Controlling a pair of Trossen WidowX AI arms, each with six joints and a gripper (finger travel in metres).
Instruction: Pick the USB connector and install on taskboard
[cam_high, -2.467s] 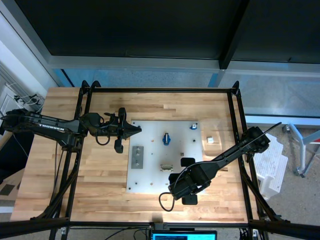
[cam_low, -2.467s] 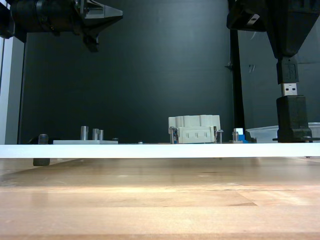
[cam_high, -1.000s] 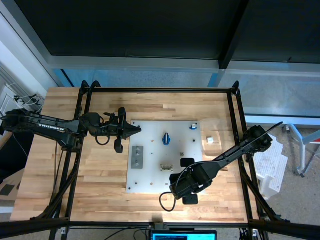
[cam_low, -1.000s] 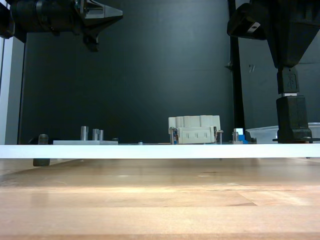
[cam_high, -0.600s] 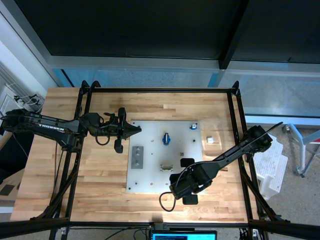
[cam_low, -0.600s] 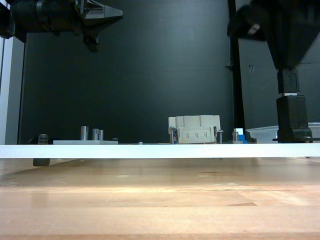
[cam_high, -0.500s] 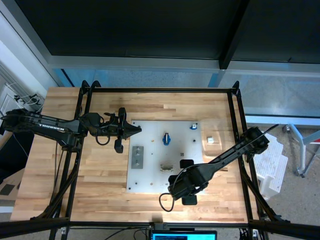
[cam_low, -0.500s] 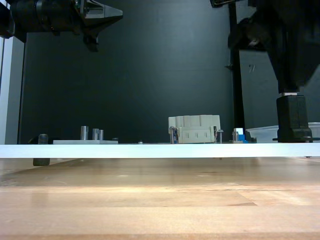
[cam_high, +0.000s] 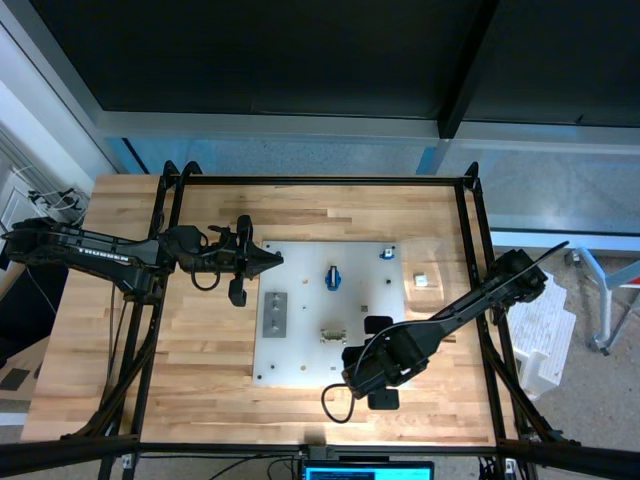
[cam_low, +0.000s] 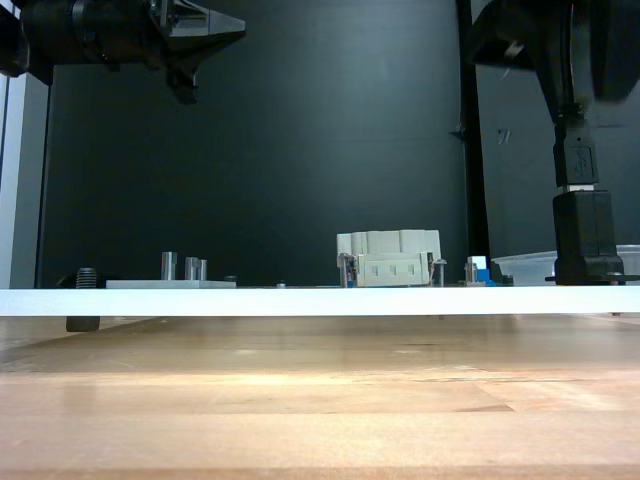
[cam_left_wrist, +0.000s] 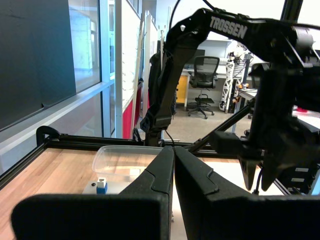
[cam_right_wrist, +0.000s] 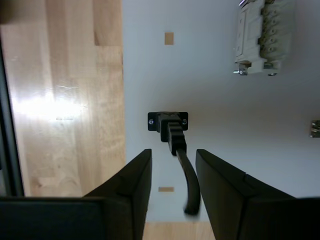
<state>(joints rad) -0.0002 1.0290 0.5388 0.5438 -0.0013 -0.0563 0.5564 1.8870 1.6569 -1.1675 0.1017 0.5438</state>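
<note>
A pale wooden desk (cam_high: 200, 340) stands before a dark wall panel (cam_high: 270, 50); beyond are tall windows (cam_left_wrist: 85, 50) and a black office chair (cam_left_wrist: 206, 67).

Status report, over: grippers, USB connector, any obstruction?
Left gripper shut, raised at taskboard's left edge. Right gripper open above USB connector, plugged into black socket. Nothing obstructing.

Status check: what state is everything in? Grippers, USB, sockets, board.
USB connector: upright, plugged into the black socket, not gripped.
black socket: occupied by the connector.
right gripper: open, above the connector, fingers straddling its cable.
left gripper: shut, raised by the taskboard's left edge.
beige socket: empty.
taskboard: lying flat.
</note>
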